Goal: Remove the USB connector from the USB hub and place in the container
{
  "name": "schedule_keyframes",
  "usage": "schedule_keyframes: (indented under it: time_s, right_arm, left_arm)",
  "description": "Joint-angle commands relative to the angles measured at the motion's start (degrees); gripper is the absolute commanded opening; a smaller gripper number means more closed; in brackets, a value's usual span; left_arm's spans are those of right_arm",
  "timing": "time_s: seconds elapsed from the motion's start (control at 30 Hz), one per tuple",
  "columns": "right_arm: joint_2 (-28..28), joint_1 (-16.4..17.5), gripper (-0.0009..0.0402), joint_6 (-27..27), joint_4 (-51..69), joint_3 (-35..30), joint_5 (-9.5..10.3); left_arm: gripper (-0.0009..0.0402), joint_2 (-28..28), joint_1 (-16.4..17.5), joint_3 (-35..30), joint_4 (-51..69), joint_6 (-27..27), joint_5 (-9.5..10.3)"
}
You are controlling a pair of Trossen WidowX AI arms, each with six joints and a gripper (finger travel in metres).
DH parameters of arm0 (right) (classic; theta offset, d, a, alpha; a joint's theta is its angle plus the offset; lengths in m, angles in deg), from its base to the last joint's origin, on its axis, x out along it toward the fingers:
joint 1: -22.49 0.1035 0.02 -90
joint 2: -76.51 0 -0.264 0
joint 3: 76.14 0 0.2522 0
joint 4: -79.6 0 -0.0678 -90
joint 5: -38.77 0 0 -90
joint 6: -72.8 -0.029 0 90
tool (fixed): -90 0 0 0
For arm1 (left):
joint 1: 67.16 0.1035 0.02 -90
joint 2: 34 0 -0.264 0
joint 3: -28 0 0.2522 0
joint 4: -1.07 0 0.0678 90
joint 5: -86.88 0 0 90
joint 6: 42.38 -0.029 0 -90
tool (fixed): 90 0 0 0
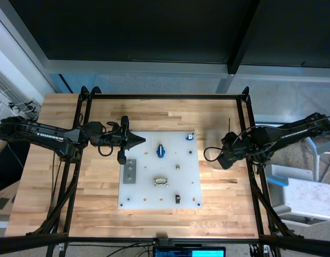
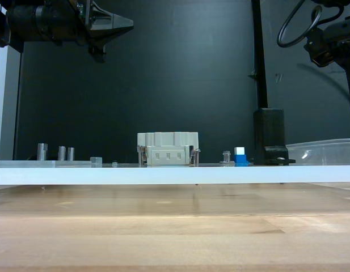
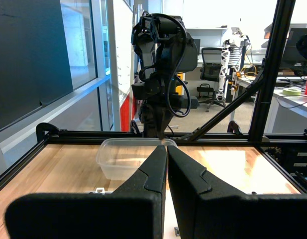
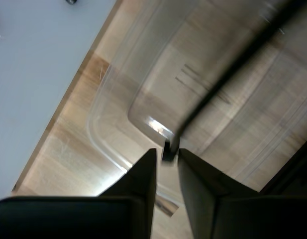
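A light wooden plank table [image 1: 218,209] is enclosed by a black metal rail frame [image 1: 165,97], and a white rectangular task board [image 1: 181,155] is laid at its centre. A dark panel is seen behind the far edge. Past the right side, an office with glass walls, desks and swivel chairs is shown in the left wrist view.

The left gripper [image 1: 142,140] is held high over the board's far left corner, its fingers pressed together on nothing. The right gripper [image 4: 167,151] is poised above the clear rounded plastic container [image 3: 116,158], which is set on the wood just right of the board. Its fingers are clamped on the dark plug of the thin black USB connector [image 4: 218,89], whose cable is seen running away from the fingertips across the tub.

The small black square USB hub [image 1: 177,199] is seated near the board's near edge. A silver-beige oblong connector [image 1: 161,183], a grey drilled metal block [image 1: 131,171] and a blue upright clip [image 1: 160,151] are placed elsewhere on the board.
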Motion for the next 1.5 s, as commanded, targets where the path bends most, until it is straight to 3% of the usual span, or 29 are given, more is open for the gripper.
schedule_keyframes:
  time_s: [0.03,0.43,1.5]
  right_arm:
    - [0.0,0.0,0.0106,0.1,0.0,0.0,0.33]
    - [0.0,0.0,0.0167,-0.1,-0.1,0.0,0.72]
    - [0.0,0.0,0.0165,-0.1,-0.7,0.0,0.70]
  left_arm:
    - [0.0001,0.0,0.0,0.0,0.0,0.0,0.00]
    - [0.0001,0.0,0.0,0.0,0.0,0.0,0.00]
    - [0.0001,0.0,0.0,0.0,0.0,0.0,0.00]
